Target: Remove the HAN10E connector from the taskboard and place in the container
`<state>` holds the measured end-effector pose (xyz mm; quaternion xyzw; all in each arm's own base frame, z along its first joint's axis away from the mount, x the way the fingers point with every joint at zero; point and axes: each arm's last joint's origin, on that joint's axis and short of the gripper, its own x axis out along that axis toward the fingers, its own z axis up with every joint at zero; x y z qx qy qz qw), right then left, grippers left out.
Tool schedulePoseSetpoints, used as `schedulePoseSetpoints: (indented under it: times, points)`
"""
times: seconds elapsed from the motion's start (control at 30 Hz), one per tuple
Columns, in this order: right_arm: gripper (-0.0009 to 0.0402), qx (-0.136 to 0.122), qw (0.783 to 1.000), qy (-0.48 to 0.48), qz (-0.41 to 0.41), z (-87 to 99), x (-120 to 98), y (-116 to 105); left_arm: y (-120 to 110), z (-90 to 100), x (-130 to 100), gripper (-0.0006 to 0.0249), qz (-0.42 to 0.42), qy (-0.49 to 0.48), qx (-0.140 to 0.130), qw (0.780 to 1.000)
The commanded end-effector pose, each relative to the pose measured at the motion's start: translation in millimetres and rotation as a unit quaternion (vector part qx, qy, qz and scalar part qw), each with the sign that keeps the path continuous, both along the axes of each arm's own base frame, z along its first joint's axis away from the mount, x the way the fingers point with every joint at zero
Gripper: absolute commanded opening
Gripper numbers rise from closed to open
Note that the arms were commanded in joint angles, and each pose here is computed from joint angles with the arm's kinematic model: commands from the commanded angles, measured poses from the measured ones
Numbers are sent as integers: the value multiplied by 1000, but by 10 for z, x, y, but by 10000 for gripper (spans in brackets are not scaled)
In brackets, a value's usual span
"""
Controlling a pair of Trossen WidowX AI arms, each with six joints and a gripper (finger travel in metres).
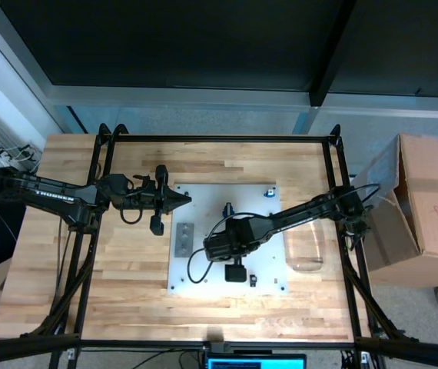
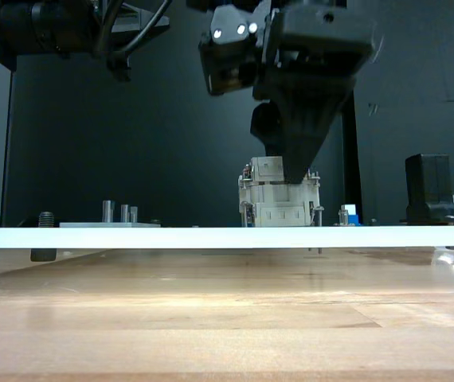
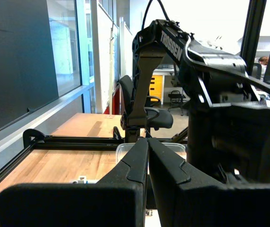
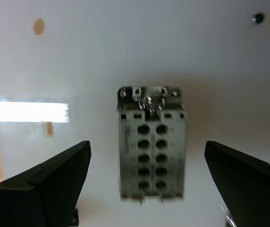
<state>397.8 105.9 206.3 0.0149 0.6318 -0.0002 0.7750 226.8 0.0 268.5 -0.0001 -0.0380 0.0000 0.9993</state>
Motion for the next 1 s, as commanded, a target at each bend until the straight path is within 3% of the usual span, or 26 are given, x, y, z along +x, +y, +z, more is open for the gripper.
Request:
schedulePoseSetpoints:
  times: [0.03,0.3,0.73,1.0]
  points:
    - [339,-1,1000,5,1,-71,24,13,1,1,1,0,0,0,0,1000]
    - [339,-1,1000,4,1,-96,22,14,0,1,0,0,0,0,0,1000]
    - [339,-3,1000,9,3,-297,-35,20,0,1,1,0,0,0,0,1000]
    - [339,-2,1000,6,4,-300,-31,26,1,1,1,0,0,0,0,1000]
